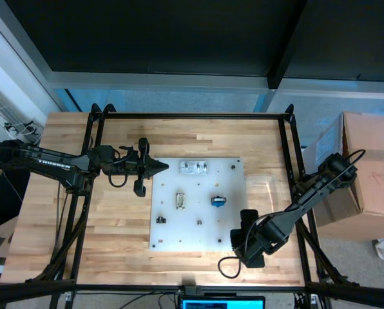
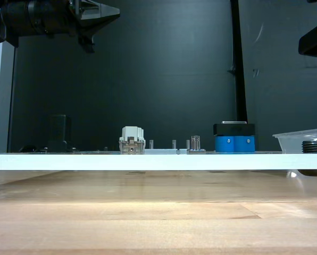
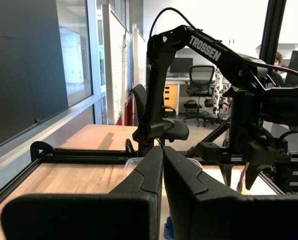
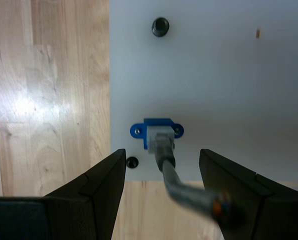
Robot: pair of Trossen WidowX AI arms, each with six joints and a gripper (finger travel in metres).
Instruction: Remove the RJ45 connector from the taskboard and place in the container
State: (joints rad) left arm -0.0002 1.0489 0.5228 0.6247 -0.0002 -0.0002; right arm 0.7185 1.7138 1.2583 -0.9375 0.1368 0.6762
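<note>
Wide open and empty above the near right corner of the taskboard [image 4: 214,75], the right gripper [image 4: 162,153] should drop to straddle the RJ45 connector [image 4: 159,137], plugged into its blue mount [image 4: 137,131], gripping the plug body, not the cable [image 4: 189,197], while the left gripper [image 3: 162,150] hangs closed high over the left edge.

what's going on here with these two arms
The right gripper hangs open over the RJ45 connector, which sits in its blue mount on the taskboard, cable trailing off; nothing is gripped yet. The left gripper is shut on nothing, raised above the board's left edge. The clear container lies beside the board's right side.
</note>
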